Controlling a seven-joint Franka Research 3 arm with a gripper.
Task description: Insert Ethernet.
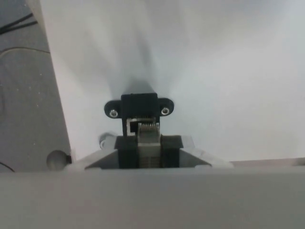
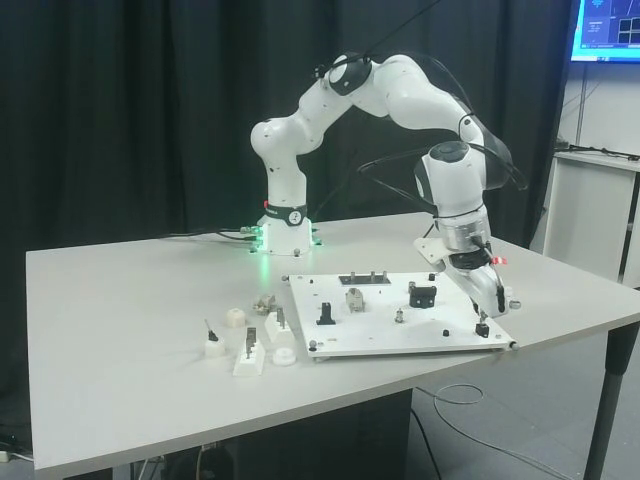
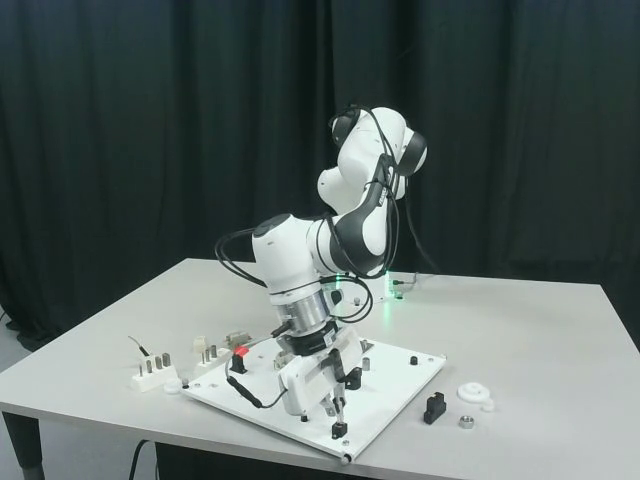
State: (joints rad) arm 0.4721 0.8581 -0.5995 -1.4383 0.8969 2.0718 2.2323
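In the wrist view my gripper (image 1: 148,149) is shut on the Ethernet plug (image 1: 148,130), whose contact end points at the black socket (image 1: 138,105) screwed to the white board (image 1: 219,71). The plug tip sits right at the socket's opening; I cannot tell how far it is in. In the first room view the gripper (image 2: 484,308) leans down over the socket (image 2: 482,330) at the board's (image 2: 380,335) near right corner. The second room view shows the gripper (image 3: 334,402) just above the same socket (image 3: 339,431) near the board's front edge.
Other fixtures stand on the board: a black block (image 2: 422,294), a black bracket (image 2: 325,313), a grey post (image 2: 355,298). White parts (image 2: 248,352) lie on the table left of the board. A black piece (image 3: 434,408) and a white gear (image 3: 470,393) lie beside it.
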